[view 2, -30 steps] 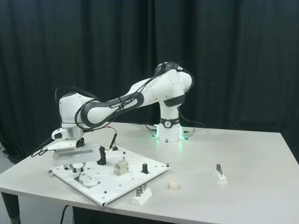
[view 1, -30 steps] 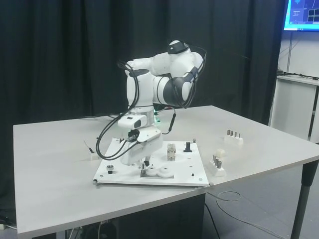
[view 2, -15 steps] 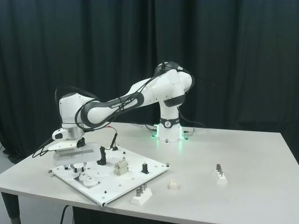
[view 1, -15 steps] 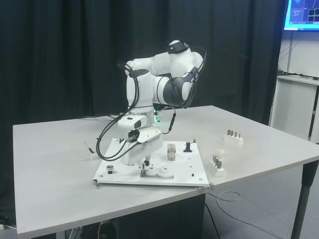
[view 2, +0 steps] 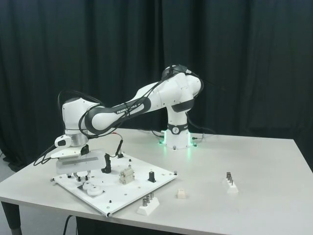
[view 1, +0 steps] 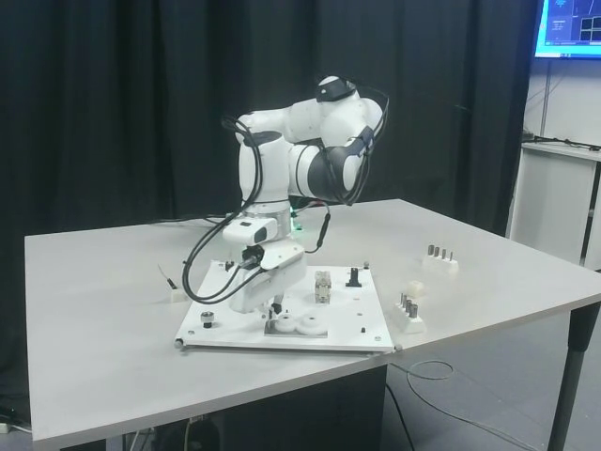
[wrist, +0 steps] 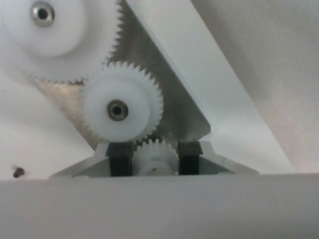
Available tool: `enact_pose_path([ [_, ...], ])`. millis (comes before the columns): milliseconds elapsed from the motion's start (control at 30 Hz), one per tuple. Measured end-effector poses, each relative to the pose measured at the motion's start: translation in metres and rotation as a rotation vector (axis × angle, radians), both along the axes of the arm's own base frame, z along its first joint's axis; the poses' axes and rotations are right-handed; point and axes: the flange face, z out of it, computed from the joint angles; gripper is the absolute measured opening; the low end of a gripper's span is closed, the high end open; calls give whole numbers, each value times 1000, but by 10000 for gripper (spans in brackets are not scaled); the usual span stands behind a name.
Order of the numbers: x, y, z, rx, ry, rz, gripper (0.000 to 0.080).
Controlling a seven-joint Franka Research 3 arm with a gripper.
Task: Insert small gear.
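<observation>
So, from the left: the large gear [wrist: 47,37] sits on its shaft, meshed with the middle gear [wrist: 122,102]. Next, my gripper [wrist: 152,159] is closed on the small gear [wrist: 153,157], pinched between black fingers [wrist: 118,158], its teeth just touching the middle gear's. I hold it low over the white board [view 1: 329,324], so I judge seating is near.
</observation>
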Motion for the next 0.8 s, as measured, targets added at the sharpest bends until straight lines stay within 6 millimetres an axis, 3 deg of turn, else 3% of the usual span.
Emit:
enact_pose_path([
  [800,2,6,0,-33,12,162,196],
])
